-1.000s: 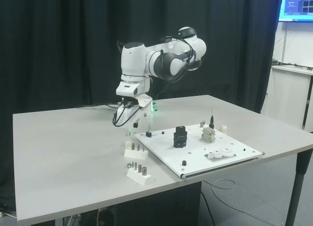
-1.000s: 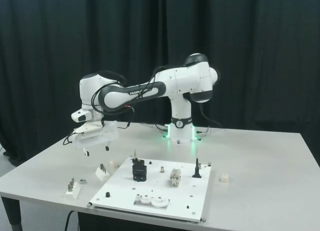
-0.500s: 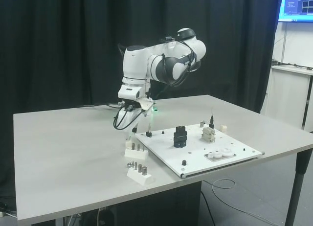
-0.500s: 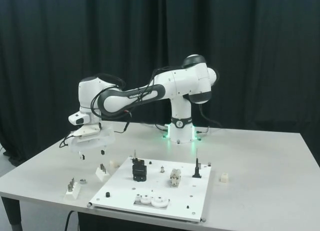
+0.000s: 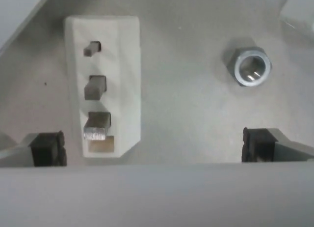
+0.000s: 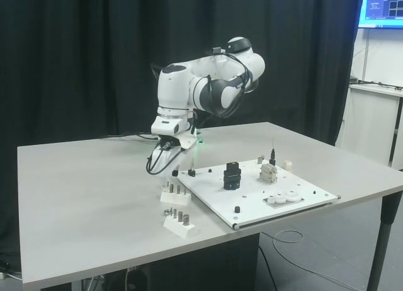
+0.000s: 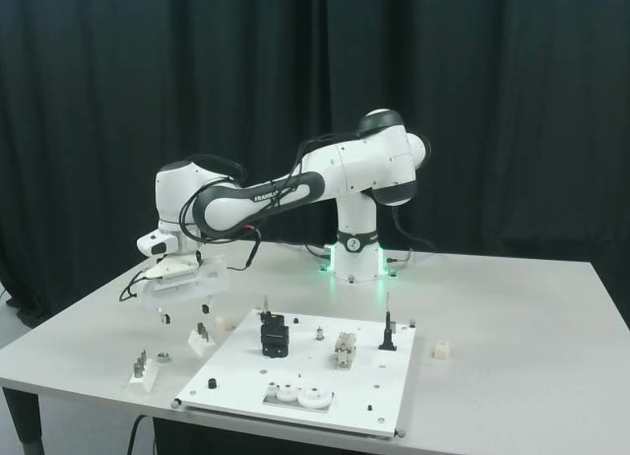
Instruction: Pick square peg 3.
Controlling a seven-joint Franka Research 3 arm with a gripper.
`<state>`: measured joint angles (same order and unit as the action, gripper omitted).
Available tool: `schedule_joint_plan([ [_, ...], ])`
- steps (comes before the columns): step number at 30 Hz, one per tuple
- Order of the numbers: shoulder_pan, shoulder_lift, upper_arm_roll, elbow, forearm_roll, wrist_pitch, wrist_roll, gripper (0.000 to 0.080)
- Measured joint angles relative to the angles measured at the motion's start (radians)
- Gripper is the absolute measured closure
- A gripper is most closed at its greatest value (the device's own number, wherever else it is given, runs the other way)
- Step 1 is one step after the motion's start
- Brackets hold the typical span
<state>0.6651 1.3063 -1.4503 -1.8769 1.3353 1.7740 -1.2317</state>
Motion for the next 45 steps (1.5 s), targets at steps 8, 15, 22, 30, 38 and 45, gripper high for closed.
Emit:
schedule_joint_plan([
  [8,0.007,0.000,0.017,-0.013,0.001,0.003,-0.035,0.0003],
  [15,0.030,0.000,0.018,-0.047,0.002,0.006,-0.042,0.0003],
  [22,0.071,0.000,0.016,-0.103,0.010,0.027,-0.062,0.0003],
  [30,0.122,0.000,0.014,-0.171,0.042,0.081,-0.095,0.0003],
  [38,0.151,-0.001,0.014,-0.197,0.059,0.110,-0.105,0.0003],
  [45,0.156,-0.001,0.016,-0.196,0.059,0.115,-0.105,0.0003],
])
